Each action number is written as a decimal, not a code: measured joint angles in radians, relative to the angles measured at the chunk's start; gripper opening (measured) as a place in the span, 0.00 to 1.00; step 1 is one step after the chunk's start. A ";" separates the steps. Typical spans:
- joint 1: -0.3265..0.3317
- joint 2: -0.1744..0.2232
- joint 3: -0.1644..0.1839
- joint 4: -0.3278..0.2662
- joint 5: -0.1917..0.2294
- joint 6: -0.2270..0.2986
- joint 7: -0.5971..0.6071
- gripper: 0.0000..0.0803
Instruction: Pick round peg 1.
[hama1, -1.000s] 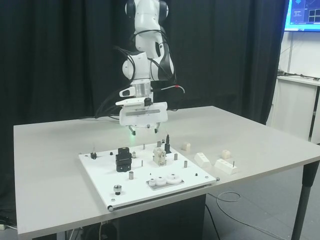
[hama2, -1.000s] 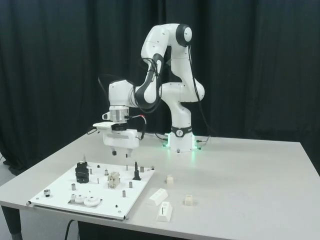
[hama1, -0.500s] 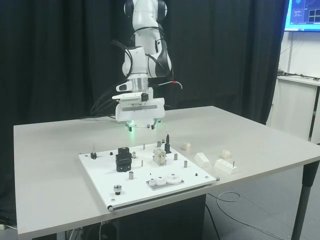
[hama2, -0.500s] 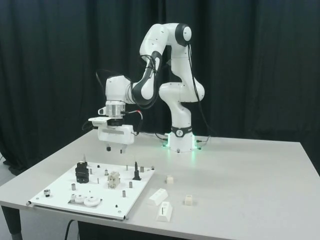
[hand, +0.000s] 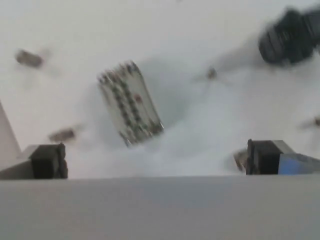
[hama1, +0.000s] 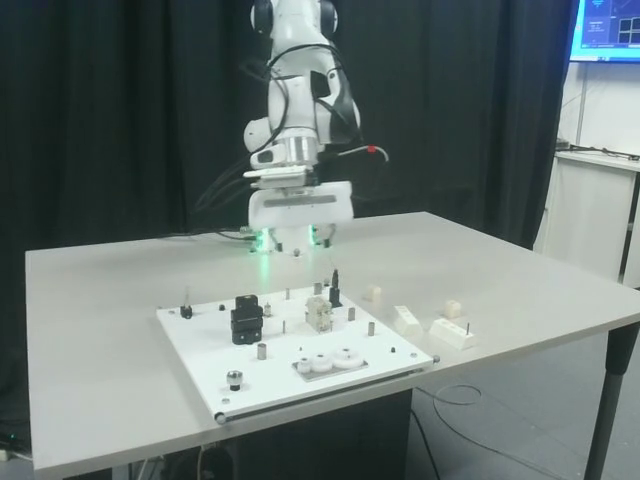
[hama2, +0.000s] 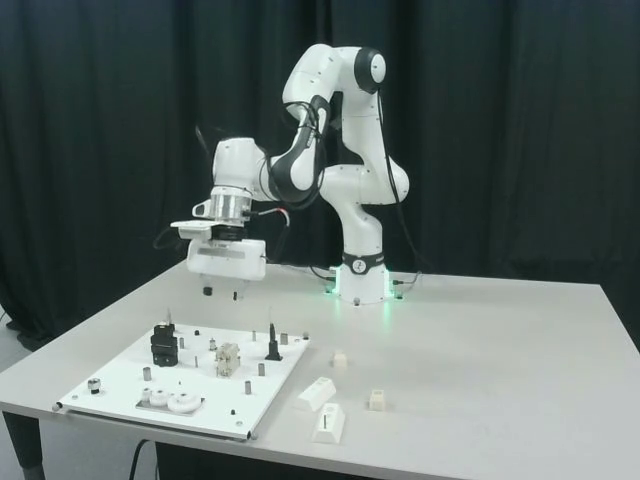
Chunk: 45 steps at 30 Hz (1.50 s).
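Wrist view: the gripper (hand: 150, 160) is hanging with its fingers spread, empty, above the white board (hand: 200, 125). First room view: small upright pegs (hama1: 262, 350) are standing below it; which is round peg 1 is unclear. Second room view: gripper well above board.

A flat board (hama1: 300, 385) lies on the bench (hama1: 100, 300), near its front edge. Many small parts stand on the board. Three small blocks (hama1: 405, 320) sit on the bench just beside the board. The arm's base (hama2: 362, 285) stands on the bench behind them all.
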 joint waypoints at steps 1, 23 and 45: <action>0.001 0.008 0.009 0.015 -0.014 0.000 0.008 1.00; 0.010 0.289 0.172 0.431 -0.187 -0.166 0.150 1.00; 0.104 0.550 0.201 0.819 -0.203 -0.467 0.268 1.00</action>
